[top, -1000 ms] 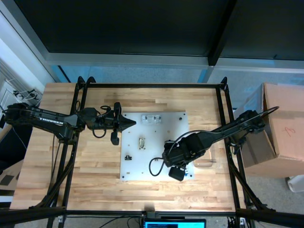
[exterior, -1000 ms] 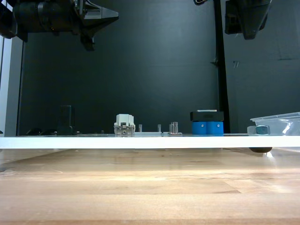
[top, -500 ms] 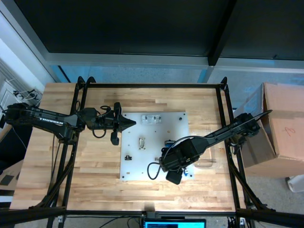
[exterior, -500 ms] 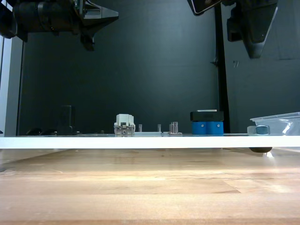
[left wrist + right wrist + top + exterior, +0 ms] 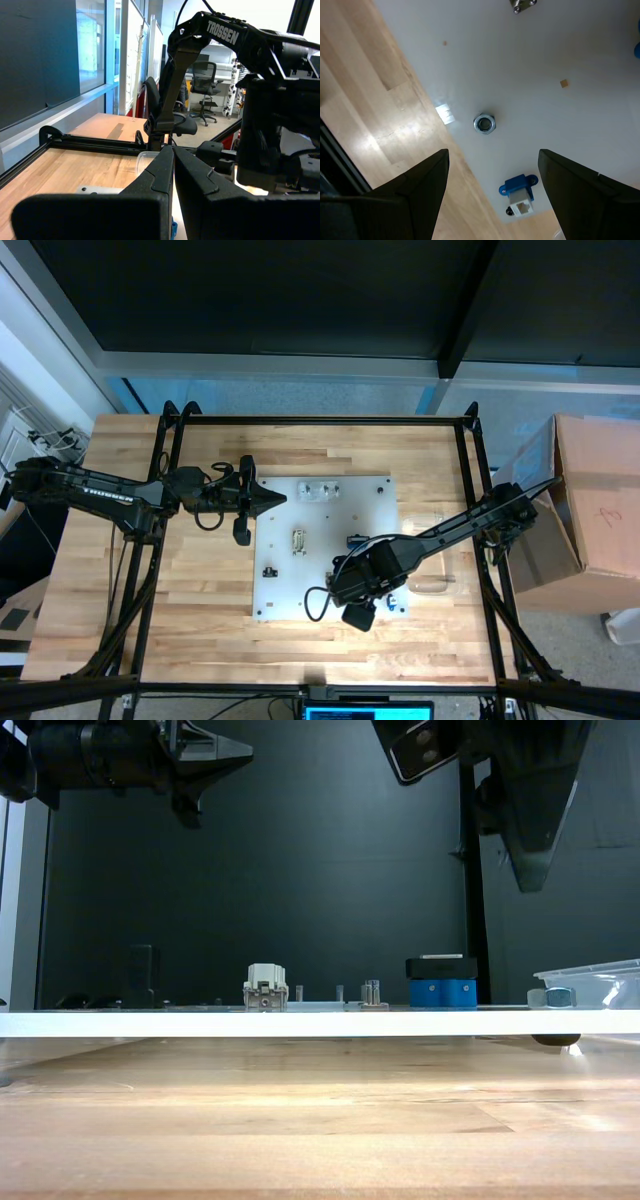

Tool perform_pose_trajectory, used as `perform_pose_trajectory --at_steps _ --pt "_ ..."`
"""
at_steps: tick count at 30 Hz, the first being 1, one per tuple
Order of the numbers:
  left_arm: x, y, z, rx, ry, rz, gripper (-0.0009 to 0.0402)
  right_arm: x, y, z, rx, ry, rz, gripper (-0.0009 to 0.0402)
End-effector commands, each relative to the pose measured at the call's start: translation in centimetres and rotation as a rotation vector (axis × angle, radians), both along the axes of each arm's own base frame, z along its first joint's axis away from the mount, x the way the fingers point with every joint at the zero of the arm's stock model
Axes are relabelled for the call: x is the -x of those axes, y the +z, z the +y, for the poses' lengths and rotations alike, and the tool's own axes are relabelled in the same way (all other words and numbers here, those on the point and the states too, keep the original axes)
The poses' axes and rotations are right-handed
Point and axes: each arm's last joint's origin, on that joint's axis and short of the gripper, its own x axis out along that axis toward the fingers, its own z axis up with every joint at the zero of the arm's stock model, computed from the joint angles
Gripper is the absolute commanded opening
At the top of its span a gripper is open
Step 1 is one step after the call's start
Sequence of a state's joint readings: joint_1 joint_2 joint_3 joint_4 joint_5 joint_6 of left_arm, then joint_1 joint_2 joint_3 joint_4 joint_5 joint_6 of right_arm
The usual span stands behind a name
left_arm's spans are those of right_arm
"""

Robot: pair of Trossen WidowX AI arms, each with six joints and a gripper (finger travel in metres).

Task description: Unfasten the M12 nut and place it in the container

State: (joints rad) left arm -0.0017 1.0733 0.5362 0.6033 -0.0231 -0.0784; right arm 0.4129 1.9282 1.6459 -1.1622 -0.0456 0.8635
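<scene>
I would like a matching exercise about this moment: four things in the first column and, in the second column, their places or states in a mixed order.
Column 1
1. small silver hexagonal M12 nut
2. black left end effector
3. black right end effector
4. clear plastic container

Column 2
A. open, above the nut
B. shut, raised over the left edge of the white board
C. on the wooden table, beside the board's right edge
D. on the board near its edge, held by nothing

Pairs: 1-D, 2-B, 3-A, 4-C
</scene>
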Motion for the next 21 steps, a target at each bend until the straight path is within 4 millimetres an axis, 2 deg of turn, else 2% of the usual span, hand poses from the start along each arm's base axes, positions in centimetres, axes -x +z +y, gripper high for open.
perform_pose_trajectory --at_steps 1,21 --pt "0.0 0.0 0.0 0.000 0.000 0.000 0.0000 -0.3 -0.5 0.2 0.001 0.014 -0.002 0.0248" --pt "0.0 0.0 0.0 0.000 0.000 0.000 0.0000 -1.5 -3.4 0.9 0.018 0.017 0.029 0.0247"
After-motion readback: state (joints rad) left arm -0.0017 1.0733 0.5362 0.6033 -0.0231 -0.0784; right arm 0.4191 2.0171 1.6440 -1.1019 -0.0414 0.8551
